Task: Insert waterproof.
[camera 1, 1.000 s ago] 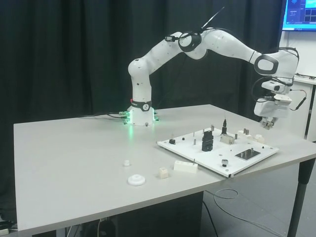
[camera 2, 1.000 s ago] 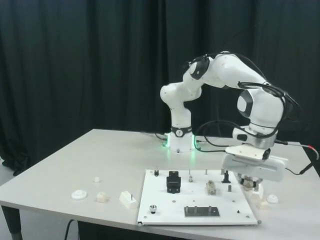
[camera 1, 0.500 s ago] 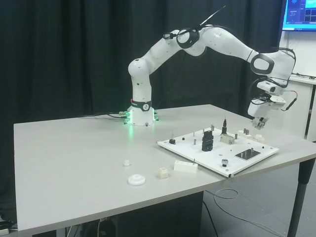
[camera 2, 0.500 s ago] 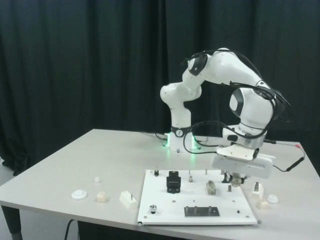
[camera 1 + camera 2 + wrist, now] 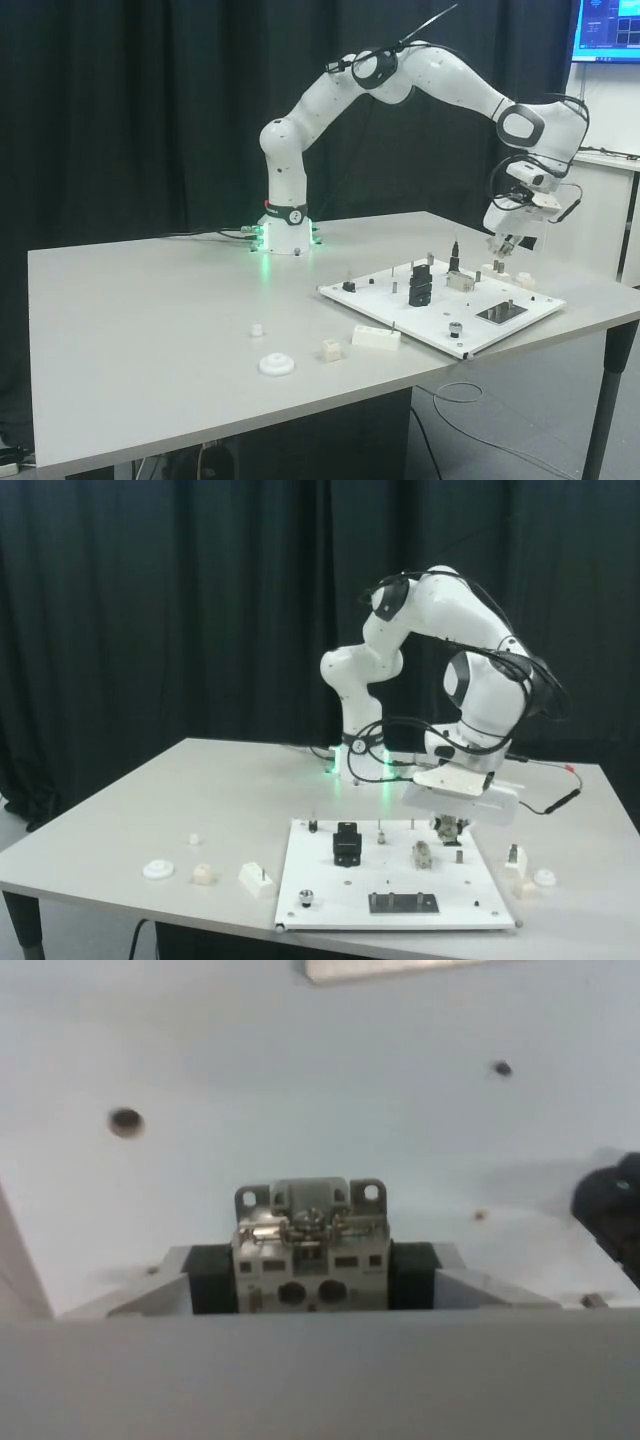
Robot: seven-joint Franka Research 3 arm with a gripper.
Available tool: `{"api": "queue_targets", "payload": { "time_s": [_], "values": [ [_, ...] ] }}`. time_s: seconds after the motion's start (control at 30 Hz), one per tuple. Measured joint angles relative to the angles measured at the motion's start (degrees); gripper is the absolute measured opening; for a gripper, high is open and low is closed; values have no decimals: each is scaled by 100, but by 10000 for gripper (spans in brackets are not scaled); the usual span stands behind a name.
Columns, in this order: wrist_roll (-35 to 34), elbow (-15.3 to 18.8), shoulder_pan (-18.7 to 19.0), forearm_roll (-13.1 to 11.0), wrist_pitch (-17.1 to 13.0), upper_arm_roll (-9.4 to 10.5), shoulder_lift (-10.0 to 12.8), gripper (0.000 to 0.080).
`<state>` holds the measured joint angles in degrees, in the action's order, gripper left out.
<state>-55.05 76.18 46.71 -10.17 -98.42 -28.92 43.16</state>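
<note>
**Claw holding connector above board**

The claw [image 5: 311,1282] is pinching the grey waterproof connector [image 5: 309,1245] between its black pads [image 5: 212,1278], at lower centre of the wrist view. Beneath lies the white board [image 5: 395,885], at lower right of the second room view, on the grey desk [image 5: 150,310].

Compared with a second ago, the arm [image 5: 440,75] is drawn back from the far edge of the table [image 5: 150,300] toward its own base. The tool [image 5: 449,827], earlier hanging over the small white pieces [image 5: 530,878] beside the white board [image 5: 390,885], now hangs above the board's rear part, close to the grey connector block [image 5: 422,854]. The small connector [image 5: 308,1245] clamped between the fingers travels with it. The elbow sits higher and the wrist is more tilted.
</note>
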Motion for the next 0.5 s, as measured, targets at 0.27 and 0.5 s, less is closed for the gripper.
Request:
{"api": "queue_targets", "payload": {
  "time_s": [0.27,0.5],
  "values": [
    [314,532,6,134,-96,2,-301,322],
    [441,1118,32,161,-473,26,-604,322]
  ]
}}
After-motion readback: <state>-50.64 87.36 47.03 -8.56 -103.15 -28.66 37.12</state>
